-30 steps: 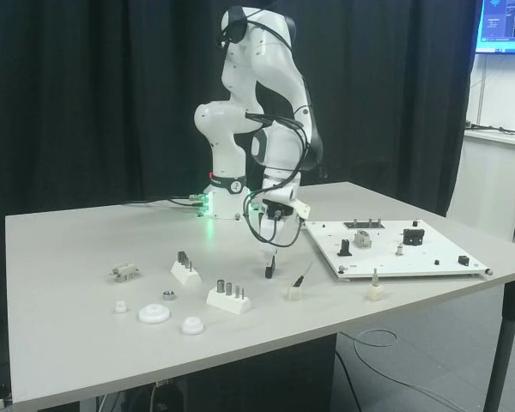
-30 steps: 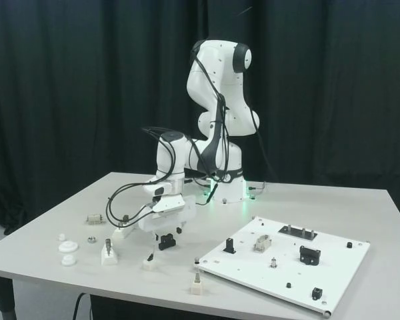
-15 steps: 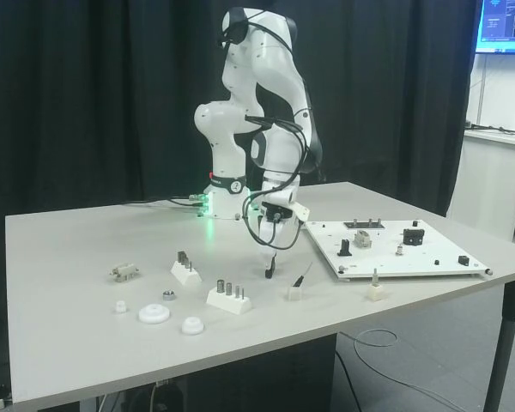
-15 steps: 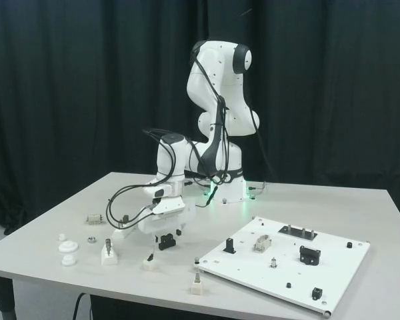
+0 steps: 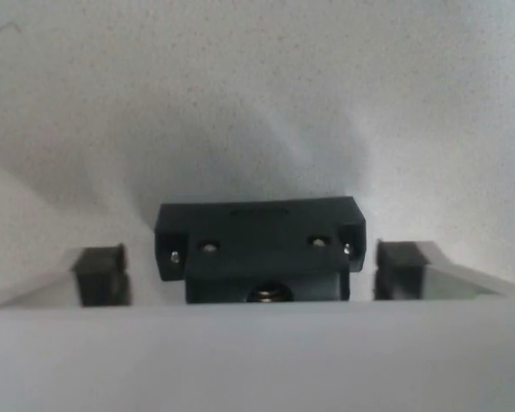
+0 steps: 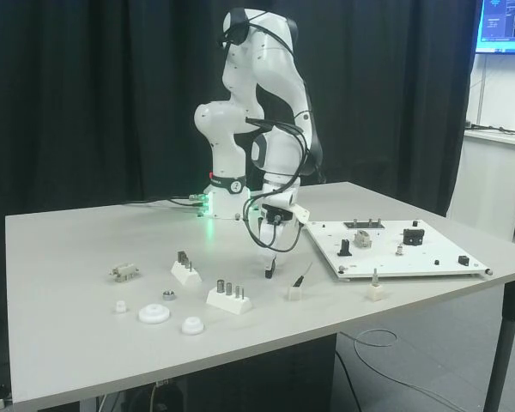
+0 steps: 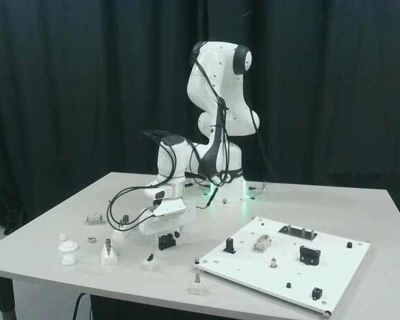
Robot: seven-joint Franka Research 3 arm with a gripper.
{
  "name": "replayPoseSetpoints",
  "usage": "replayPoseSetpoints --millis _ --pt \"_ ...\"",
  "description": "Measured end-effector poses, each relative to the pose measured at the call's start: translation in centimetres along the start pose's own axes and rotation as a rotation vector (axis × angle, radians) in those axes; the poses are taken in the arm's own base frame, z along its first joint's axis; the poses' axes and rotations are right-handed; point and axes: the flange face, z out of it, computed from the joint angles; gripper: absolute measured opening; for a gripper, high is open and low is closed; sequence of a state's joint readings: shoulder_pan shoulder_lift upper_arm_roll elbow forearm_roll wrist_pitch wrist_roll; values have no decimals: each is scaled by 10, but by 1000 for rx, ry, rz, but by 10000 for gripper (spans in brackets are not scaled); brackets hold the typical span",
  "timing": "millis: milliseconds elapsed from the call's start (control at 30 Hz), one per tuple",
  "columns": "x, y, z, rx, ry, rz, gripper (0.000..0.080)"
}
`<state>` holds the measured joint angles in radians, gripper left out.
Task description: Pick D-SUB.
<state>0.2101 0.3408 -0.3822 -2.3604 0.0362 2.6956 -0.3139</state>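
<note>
Now the gripper [image 5: 251,275] is clamped on the black D-SUB [image 5: 259,249] above the table [image 6: 69,257].

— What colour was the arm [image 6: 257,94]?
— White, with black cables [image 7: 130,200] looped off it and a green light [image 6: 208,204] glowing at its base.
— And the desk [image 6: 60,257]?
— Plain grey, no pattern. The board [image 7: 333,270] on it was white, dotted with small black parts.
— The D-SUB [image 5: 259,249]?
— Black all over, with tiny pale screw heads on its face.
— Behind everything?
— A black curtain [image 7: 67,87]. The little holders [image 6: 229,299] near the front edge were white.
</note>
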Motion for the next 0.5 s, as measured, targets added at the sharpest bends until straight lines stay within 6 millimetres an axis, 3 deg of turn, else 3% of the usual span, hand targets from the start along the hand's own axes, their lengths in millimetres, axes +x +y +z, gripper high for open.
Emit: replayPoseSetpoints --millis 300,333,500 --pt "0 -1 2 7 -2 14 685" --pt "0 -1 2 7 -2 14 387" --pt "2 0 0 6 4 14 387"
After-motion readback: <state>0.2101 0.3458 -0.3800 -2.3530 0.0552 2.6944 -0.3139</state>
